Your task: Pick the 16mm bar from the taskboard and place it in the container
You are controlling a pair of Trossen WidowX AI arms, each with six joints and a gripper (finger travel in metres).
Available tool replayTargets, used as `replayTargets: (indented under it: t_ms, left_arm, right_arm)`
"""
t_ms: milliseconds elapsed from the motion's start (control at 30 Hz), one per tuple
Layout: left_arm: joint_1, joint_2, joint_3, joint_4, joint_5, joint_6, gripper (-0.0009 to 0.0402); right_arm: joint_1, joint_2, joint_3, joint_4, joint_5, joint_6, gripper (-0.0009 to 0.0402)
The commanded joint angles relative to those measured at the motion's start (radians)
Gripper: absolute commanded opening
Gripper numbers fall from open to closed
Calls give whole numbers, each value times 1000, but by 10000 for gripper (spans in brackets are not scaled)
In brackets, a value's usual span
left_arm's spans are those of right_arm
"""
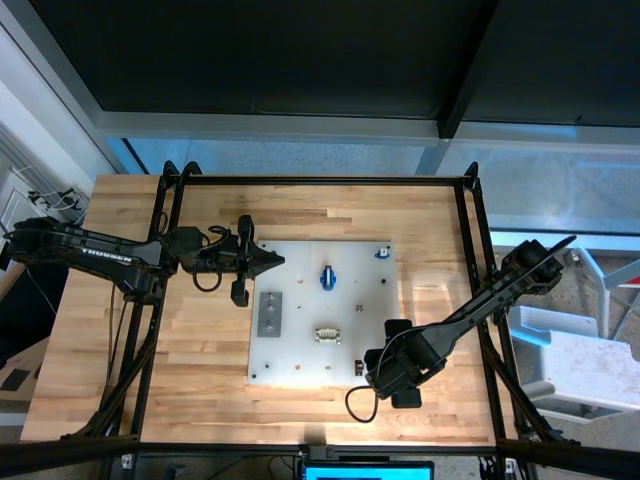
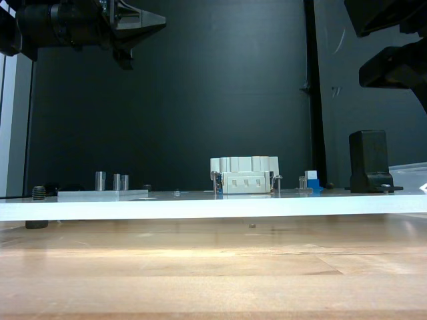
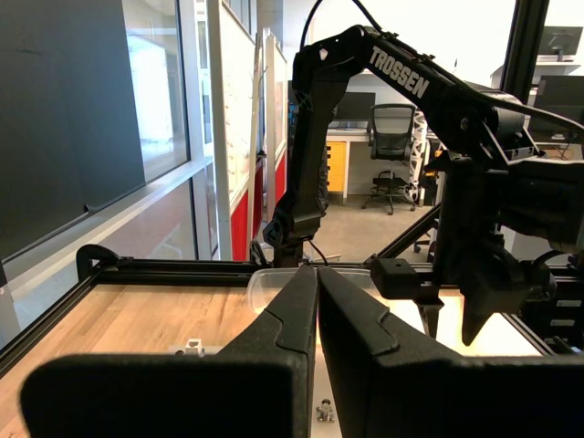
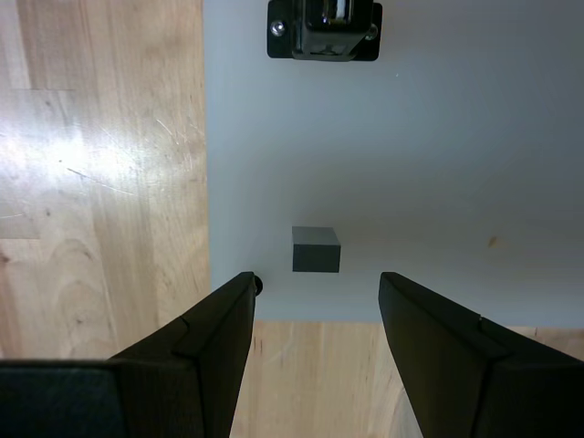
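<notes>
Right gripper (image 4: 317,278) hung spread above the taskboard (image 1: 300,350), the bar (image 4: 316,249) not yet lifted.

The wooden table (image 1: 120,330) lay under the white taskboard. The left gripper (image 1: 276,260) hovered high over the taskboard's far left corner, its fingers pressed together on nothing. The right gripper hovered over the taskboard's near right corner, its fingers apart on either side of the bar without touching it. The clear container (image 3: 266,281) sat just off the taskboard's right edge. The bar, a small grey square, stood on the taskboard close to that near right corner, near a black fitting (image 4: 324,27).
</notes>
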Motion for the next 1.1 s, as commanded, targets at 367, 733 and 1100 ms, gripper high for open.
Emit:
replayTargets:
  t_ms: [367,733,1100]
  left_arm:
    - [0,0,0,0,0,0,0]
    - [0,0,0,0,0,0,0]
    - [0,0,0,0,0,0,0]
  right_arm:
    - [0,0,-32,36,26,-10,188]
    - [0,0,-84,114,26,-15,188]
    - [0,0,-108,142,25,-18,188]
